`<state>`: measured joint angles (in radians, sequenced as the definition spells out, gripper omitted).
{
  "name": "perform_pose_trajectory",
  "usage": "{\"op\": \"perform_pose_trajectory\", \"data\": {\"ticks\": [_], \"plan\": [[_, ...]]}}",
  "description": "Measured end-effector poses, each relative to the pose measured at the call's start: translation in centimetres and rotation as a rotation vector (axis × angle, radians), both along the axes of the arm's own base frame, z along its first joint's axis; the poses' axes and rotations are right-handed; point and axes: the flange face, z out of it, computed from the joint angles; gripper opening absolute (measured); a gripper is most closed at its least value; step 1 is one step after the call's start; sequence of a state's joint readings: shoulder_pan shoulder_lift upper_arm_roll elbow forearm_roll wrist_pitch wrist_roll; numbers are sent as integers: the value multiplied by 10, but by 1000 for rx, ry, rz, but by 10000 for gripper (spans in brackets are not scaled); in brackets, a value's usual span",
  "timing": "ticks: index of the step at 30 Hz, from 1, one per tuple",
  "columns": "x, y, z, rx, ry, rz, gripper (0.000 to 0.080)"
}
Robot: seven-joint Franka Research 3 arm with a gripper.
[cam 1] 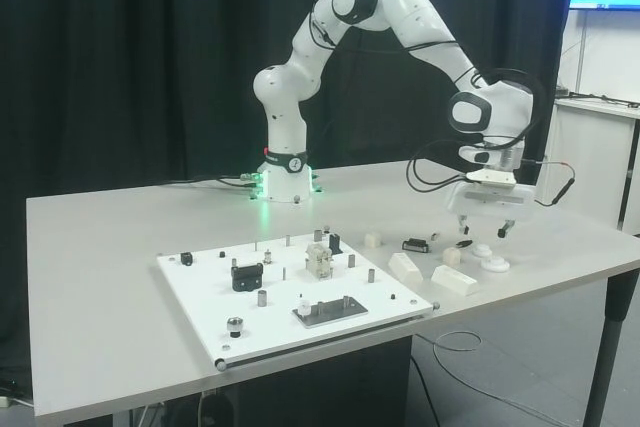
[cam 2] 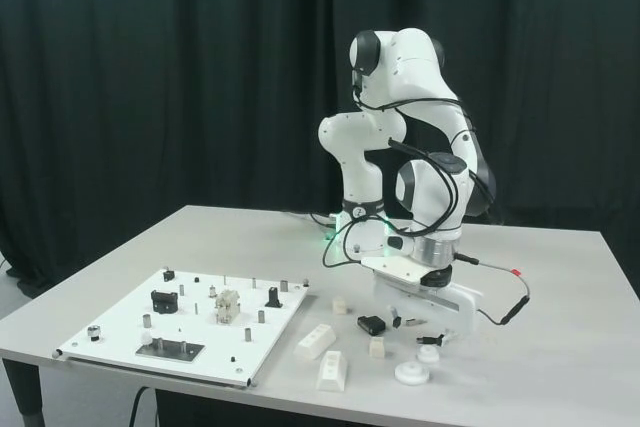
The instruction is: Remove small gear.
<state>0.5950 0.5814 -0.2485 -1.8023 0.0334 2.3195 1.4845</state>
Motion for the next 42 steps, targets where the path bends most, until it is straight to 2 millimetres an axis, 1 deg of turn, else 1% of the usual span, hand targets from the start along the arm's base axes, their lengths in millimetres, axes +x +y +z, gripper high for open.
{"op": "perform_pose_trajectory", "data": {"ticks": [30,42], "plan": [[7,-18,1,-8,-12,-36,800],[16,-32,4,-20,-47,-40,800]]}}
